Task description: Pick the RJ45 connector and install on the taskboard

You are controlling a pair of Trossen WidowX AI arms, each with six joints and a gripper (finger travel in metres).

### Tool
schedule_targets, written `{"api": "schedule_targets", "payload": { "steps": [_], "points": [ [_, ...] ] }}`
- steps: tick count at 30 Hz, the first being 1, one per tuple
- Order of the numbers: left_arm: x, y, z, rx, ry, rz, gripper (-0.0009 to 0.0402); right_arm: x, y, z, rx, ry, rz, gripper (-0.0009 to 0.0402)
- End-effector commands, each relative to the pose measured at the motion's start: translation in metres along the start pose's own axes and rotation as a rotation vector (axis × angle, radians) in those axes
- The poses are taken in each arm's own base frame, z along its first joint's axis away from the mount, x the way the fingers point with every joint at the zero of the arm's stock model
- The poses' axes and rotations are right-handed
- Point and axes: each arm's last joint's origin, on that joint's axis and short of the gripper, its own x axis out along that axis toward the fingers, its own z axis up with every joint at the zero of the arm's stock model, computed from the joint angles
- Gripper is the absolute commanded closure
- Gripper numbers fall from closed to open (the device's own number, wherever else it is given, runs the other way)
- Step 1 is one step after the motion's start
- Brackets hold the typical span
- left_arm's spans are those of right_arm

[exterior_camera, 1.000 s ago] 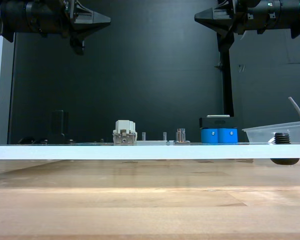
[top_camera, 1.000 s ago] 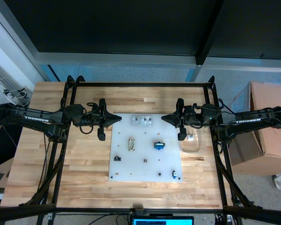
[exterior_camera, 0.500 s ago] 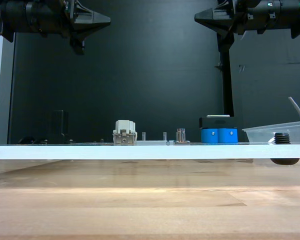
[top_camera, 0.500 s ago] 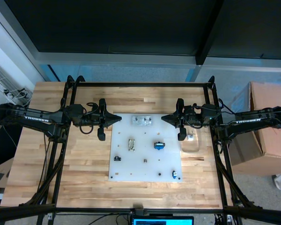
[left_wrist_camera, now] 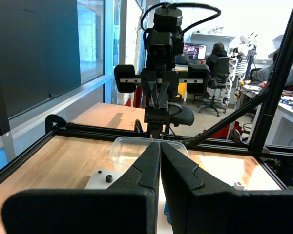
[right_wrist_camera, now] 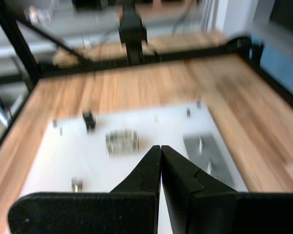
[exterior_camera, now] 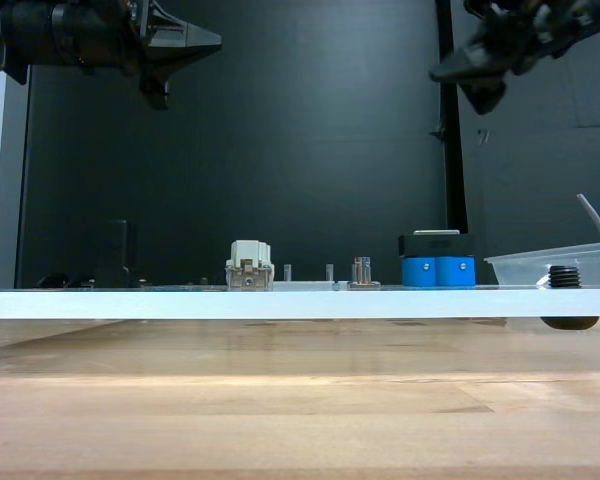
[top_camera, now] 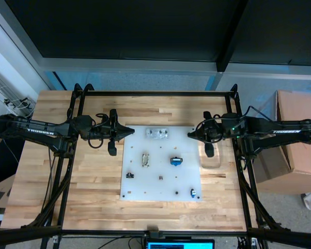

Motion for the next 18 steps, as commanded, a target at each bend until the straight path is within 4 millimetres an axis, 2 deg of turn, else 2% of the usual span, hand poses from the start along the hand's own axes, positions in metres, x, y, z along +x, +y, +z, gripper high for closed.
{"api": "schedule_targets", "payload": {
  "steps": [1,13,18],
  "points": [
    [0.0,0.0,0.0,0.0,0.0,0.0,0.0393,-0.012,0.0,0.002,-0.009,0.107,-0.01,0.0394],
    [0.0,0.0,0.0,0.0,0.0,0.0,0.0393,-0.069,-0.001,0.009,-0.078,0.512,-0.038,0.0393],
    [0.0,0.0,0.0,0.0,0.0,0.0,0.0393,-0.086,-0.001,0.007,-0.091,0.632,-0.045,0.0393]
  ]
}}
